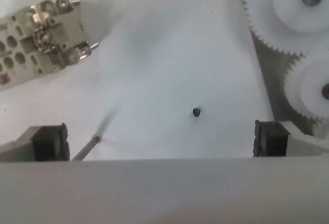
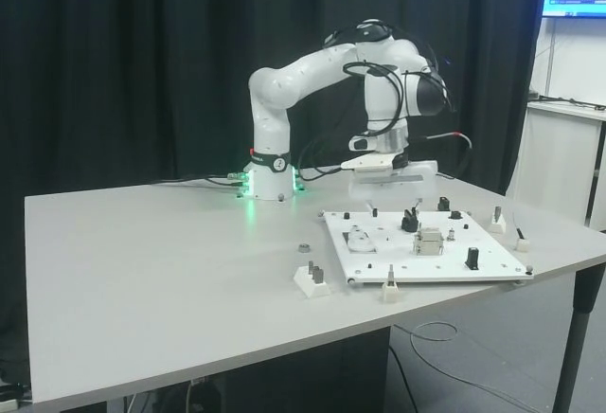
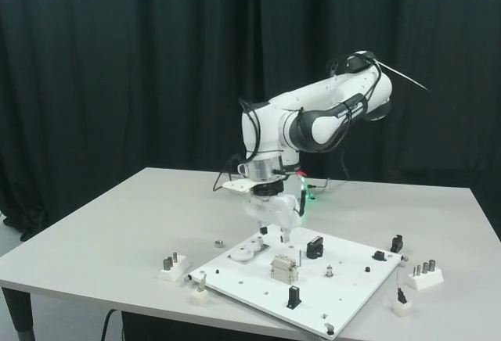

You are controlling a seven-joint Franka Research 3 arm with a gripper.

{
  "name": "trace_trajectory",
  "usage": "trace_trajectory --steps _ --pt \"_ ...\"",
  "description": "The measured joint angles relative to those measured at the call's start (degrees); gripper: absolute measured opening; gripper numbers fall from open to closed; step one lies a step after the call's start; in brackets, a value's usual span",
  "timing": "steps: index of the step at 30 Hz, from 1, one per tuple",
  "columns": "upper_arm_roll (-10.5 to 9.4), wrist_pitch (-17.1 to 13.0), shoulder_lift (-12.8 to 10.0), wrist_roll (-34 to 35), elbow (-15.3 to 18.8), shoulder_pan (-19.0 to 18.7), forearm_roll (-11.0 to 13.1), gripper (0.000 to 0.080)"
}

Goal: Insert square peg 1.

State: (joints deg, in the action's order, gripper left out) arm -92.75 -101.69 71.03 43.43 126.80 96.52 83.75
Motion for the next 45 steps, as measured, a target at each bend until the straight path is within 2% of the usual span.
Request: trace_trajectory --steps 6,16,26,45 --pt "-0.61 0.89 0.45 0.59 -1.61 1.00 -1.00 0.0800" --pt "-0.62 3.26 0.46 2.67 -3.85 1.50 -2.64 0.0800" --pt "-0.71 4.38 0.46 4.52 -5.09 1.49 -4.22 0.0800" --pt "-2.21 4.92 0.46 6.03 -5.79 1.33 -4.67 0.0800"
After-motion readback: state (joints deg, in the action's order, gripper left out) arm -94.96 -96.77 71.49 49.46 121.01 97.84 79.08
